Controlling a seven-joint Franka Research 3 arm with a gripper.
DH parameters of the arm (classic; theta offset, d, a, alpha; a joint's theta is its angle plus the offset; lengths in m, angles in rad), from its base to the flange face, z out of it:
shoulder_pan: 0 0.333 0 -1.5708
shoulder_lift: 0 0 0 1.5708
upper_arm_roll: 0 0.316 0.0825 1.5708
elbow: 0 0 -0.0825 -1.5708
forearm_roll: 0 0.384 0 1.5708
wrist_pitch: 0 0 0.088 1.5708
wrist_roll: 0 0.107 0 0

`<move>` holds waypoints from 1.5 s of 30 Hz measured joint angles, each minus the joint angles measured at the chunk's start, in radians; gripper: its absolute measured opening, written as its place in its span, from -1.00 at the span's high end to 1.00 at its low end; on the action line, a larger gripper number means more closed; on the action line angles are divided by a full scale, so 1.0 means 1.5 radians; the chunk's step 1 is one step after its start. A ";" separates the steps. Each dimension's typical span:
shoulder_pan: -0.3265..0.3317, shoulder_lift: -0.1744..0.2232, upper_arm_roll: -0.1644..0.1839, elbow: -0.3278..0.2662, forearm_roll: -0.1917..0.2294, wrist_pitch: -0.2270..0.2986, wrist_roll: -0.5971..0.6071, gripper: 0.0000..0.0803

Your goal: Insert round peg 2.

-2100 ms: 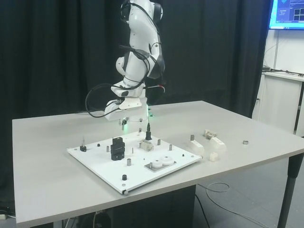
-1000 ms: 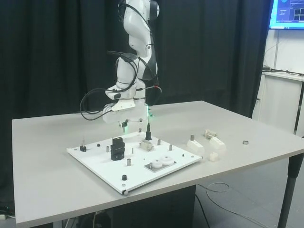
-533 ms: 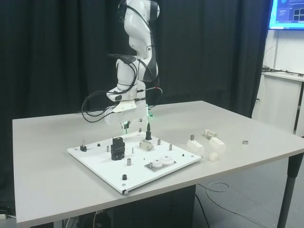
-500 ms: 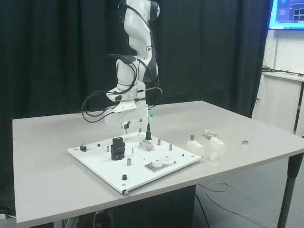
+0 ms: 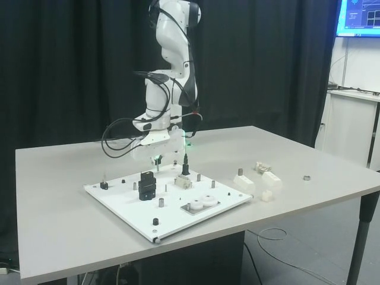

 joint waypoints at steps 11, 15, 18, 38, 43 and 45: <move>0.000 0.013 0.000 0.000 0.007 0.012 -0.005 0.82; 0.000 0.015 0.000 0.000 0.009 0.016 -0.005 0.82; 0.000 0.017 0.000 0.000 0.011 0.018 -0.005 0.82; 0.000 0.016 0.000 -0.001 0.014 0.006 -0.005 0.82; 0.000 0.016 -0.001 -0.001 0.014 0.004 -0.005 0.82; 0.000 0.016 -0.001 -0.001 0.014 0.004 -0.005 0.82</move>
